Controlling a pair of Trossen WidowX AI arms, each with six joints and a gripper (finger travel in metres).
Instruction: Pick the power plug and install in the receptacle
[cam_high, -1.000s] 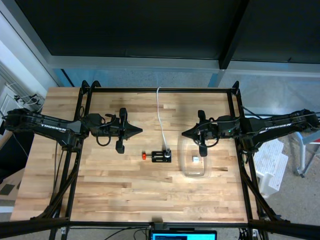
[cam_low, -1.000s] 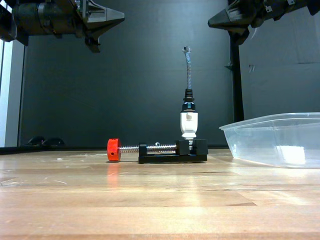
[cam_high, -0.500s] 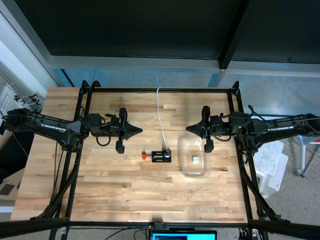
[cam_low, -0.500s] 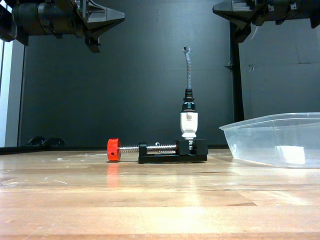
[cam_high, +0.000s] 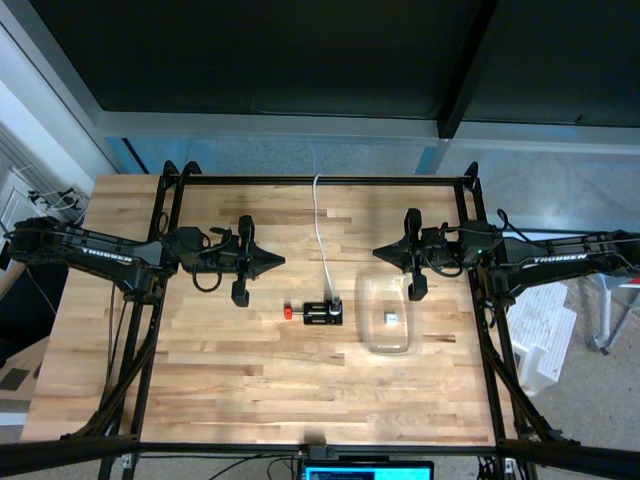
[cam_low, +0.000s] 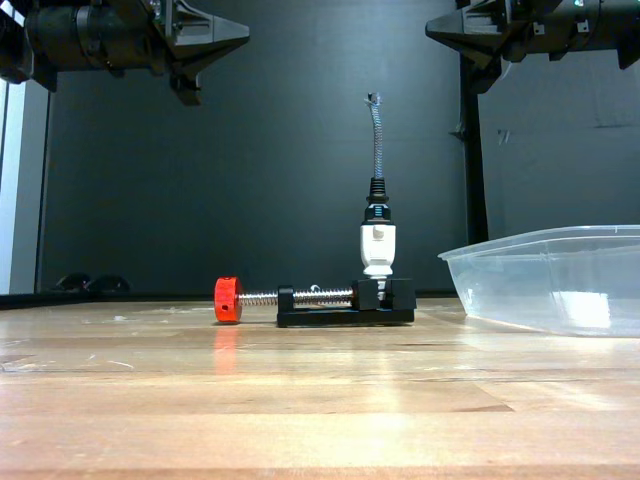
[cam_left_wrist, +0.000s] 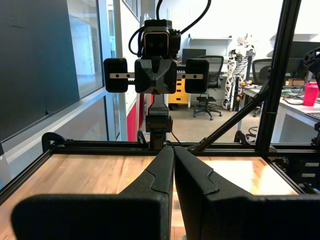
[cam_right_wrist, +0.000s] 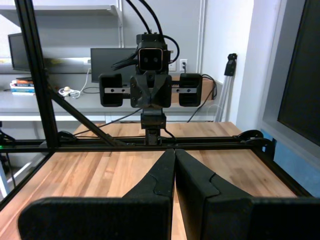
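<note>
The white receptacle (cam_low: 377, 248) stands upright, clamped in a black vise (cam_low: 345, 302) at the middle of the table, and its white cable (cam_high: 321, 230) runs to the far edge. The receptacle (cam_high: 337, 300) sits at the vise's right end. The power plug is not in view. My left gripper (cam_high: 278, 262) hangs high, left of the vise, shut and empty, its fingertips (cam_left_wrist: 167, 155) pressed together. My right gripper (cam_high: 378, 252) hangs high on the right, above the tray's far edge, also shut and empty, fingertips (cam_right_wrist: 169, 156) meeting. Both point inward at each other, left gripper (cam_low: 243, 38) and right gripper (cam_low: 432, 28).
A clear plastic tray (cam_high: 374, 340) lies right of the vise with a tiny whitish piece (cam_high: 392, 319) in it. The vise's red knob (cam_high: 288, 312) points left. A black frame rail (cam_high: 320, 181) runs along the table's far edge.
My right gripper has drawn back to the right, risen a little and levelled out. The left arm, vise and tray have not moved.
</note>
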